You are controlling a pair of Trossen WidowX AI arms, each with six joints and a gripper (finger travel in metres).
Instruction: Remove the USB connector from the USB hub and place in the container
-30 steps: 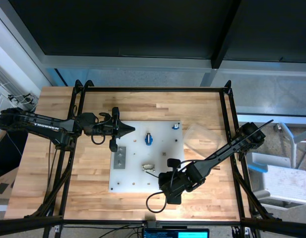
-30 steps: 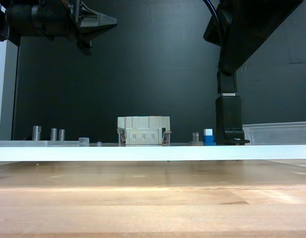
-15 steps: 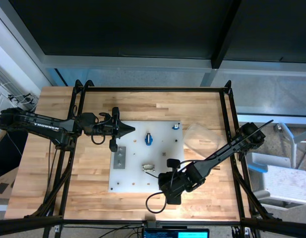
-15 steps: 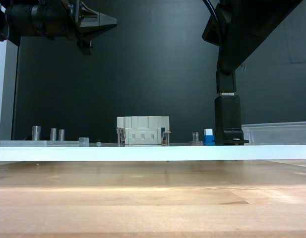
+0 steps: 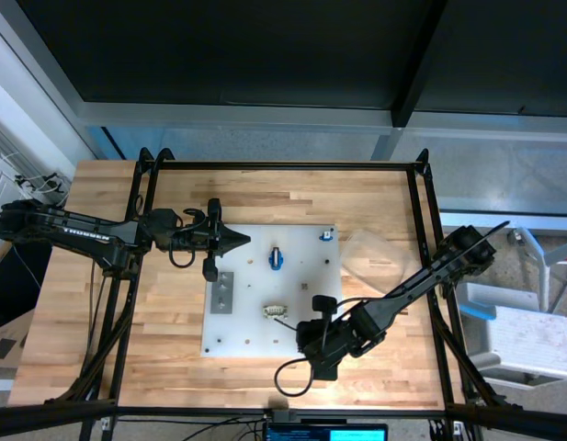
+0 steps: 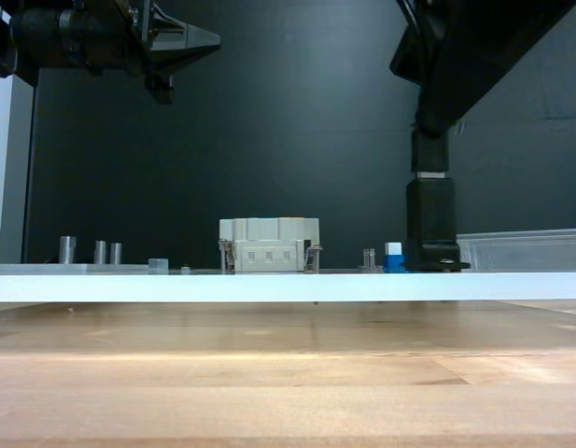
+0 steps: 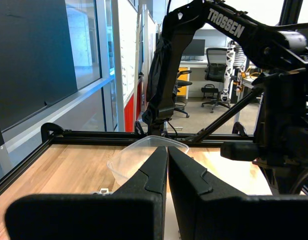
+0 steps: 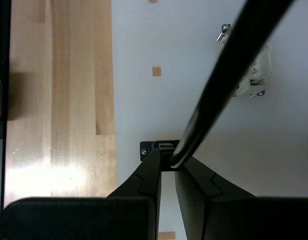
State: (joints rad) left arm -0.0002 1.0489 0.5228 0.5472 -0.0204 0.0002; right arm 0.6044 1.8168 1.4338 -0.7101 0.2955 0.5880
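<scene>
My right gripper (image 8: 167,157) points down at the near right part of the white board (image 5: 301,253), shut on the USB connector. The connector's black cable (image 8: 218,85) runs up out of the closed fingers. Directly under the fingertips sits the small black USB hub (image 8: 148,148), and the plug end is hidden between fingers and hub. In the low view the right gripper (image 6: 432,252) reaches down to the board. The clear container (image 5: 370,253) lies on the wood to the right of the board. My left gripper (image 5: 242,239) hovers shut and empty over the board's far left edge.
A beige multi-pin connector (image 5: 276,312) stands just left of the right gripper. A blue clip (image 5: 275,258) and a grey metal block (image 5: 226,294) sit farther left on the board. Black frame rails border the table. The right arm's cable loops over the near wood.
The right arm has shifted slightly to the right, its gripper still down at the hub. The left arm has not moved.
</scene>
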